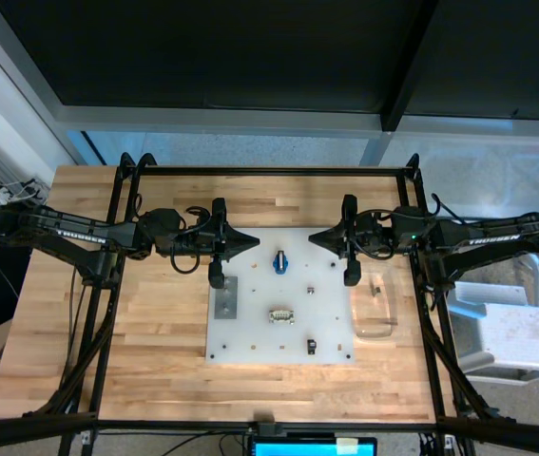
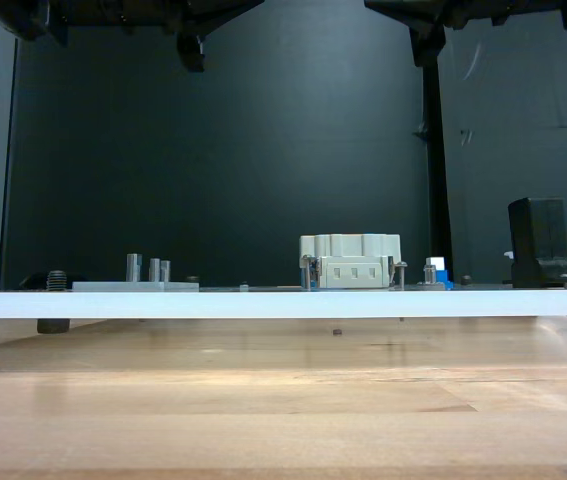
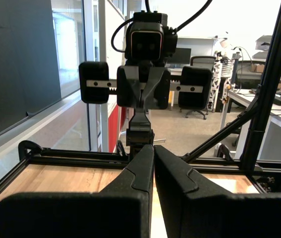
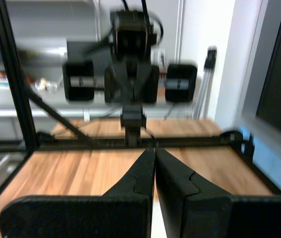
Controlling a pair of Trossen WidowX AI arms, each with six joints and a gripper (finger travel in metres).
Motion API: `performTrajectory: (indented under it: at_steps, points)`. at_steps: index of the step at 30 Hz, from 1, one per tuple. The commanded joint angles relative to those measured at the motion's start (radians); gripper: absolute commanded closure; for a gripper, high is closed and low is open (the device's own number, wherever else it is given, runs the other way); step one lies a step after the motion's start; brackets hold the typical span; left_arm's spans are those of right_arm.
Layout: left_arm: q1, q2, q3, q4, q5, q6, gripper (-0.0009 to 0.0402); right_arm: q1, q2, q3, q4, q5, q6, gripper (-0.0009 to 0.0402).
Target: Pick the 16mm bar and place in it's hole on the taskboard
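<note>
Three short metal bars stand upright in a grey block [image 1: 223,304] at the left edge of the white taskboard [image 1: 250,332]. The low view shows them side by side, and the leftmost bar [image 2: 134,268] looks the widest; I cannot tell which one is the 16mm bar. My left gripper [image 1: 255,242] hovers high over the board's far left edge, shut and empty, its fingertips [image 3: 147,153] pressed together. Facing it, my right gripper [image 1: 312,237] hangs over the far right part, also shut with nothing in it [image 4: 155,150]. Neither gripper touches a bar.
On the board are a blue connector [image 1: 280,261], a pale multi-pin connector [image 1: 281,315] [image 2: 351,262] and a small black part [image 1: 313,346] [image 2: 540,243]. A clear plastic tray [image 1: 375,309] lies beside the board's right edge. A black frame [image 1: 269,171] rings the wooden table.
</note>
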Motion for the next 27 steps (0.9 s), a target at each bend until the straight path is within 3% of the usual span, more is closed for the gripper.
performTrajectory:
  at_steps: [1, 27]
  points:
    - [0.000, 0.000, 0.000, 0.000, 0.000, 0.000, 0.0393, 0.001, -0.001, 0.075, -0.227, 0.008, -0.005, 0.0393]
    - [0.000, 0.000, 0.000, 0.000, 0.000, 0.000, 0.0393, 0.007, 0.043, 0.459, -1.428, 0.000, -0.046, 0.0393]
